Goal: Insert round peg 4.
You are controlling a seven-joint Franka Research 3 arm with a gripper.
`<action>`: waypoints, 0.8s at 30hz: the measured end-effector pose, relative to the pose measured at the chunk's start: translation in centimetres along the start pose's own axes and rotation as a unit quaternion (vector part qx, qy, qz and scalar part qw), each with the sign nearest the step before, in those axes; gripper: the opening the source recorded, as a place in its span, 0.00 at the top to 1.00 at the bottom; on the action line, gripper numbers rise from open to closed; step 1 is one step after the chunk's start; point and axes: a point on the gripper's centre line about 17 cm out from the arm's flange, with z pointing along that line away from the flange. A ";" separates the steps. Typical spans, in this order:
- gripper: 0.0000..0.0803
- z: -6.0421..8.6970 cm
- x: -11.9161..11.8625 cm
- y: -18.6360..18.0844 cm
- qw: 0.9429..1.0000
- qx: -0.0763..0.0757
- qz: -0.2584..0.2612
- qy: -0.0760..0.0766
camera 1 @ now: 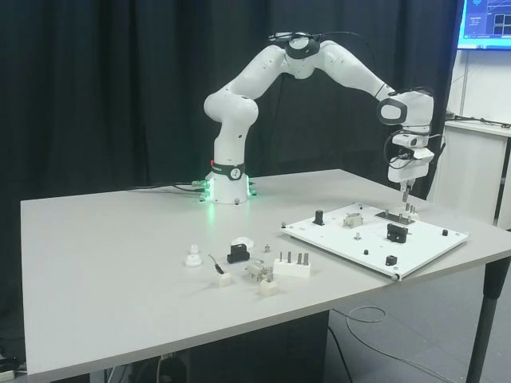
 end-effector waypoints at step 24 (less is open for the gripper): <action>0.82 -1.5 0.3 0.1 1.000 0.001 0.002 0.004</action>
